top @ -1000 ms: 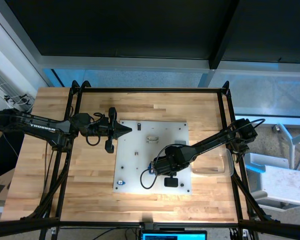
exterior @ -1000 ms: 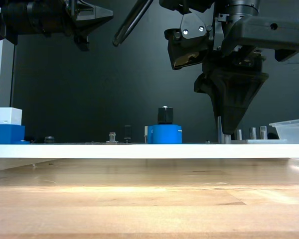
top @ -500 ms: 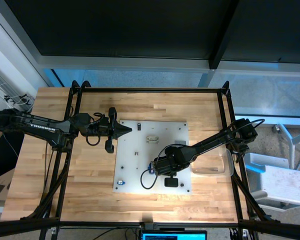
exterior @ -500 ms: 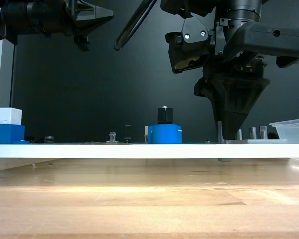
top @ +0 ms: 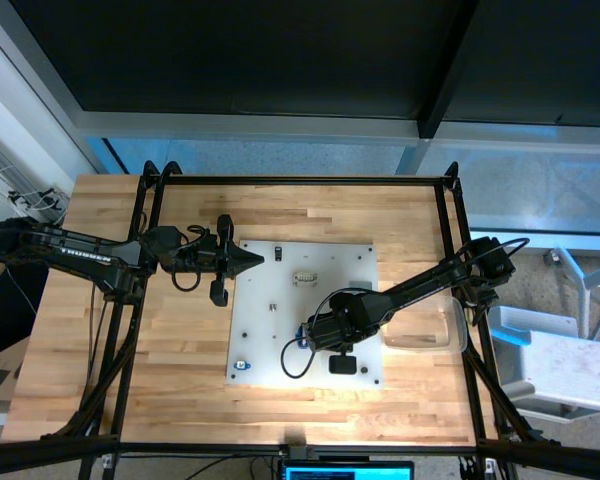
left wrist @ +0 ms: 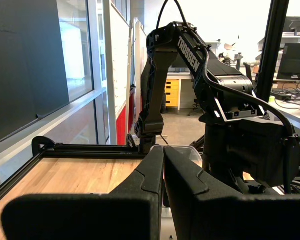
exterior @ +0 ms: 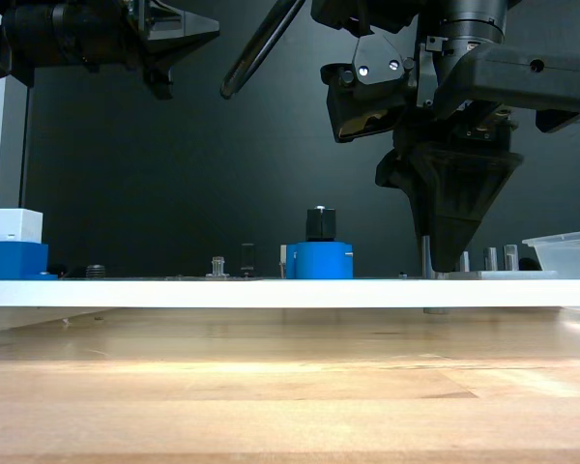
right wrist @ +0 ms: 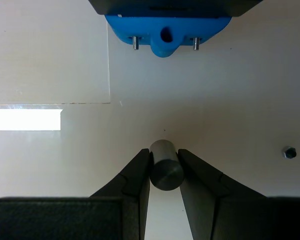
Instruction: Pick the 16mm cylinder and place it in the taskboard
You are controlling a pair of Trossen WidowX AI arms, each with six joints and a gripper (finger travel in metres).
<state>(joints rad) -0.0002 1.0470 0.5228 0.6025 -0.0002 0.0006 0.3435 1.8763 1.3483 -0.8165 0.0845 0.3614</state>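
The peg (right wrist: 166,170) has sunk into the board (right wrist: 240,75); the right claw (right wrist: 164,156) still grips it there, the left claw (left wrist: 163,150) hangs closed at the left

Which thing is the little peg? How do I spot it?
Find the big white board on the wooden table. The left gripper is parked above its far-left edge; the right gripper reaches down over its near side. The peg stands pinched in that gripper: smooth, grey and round, unlike the blue fitting nearby.
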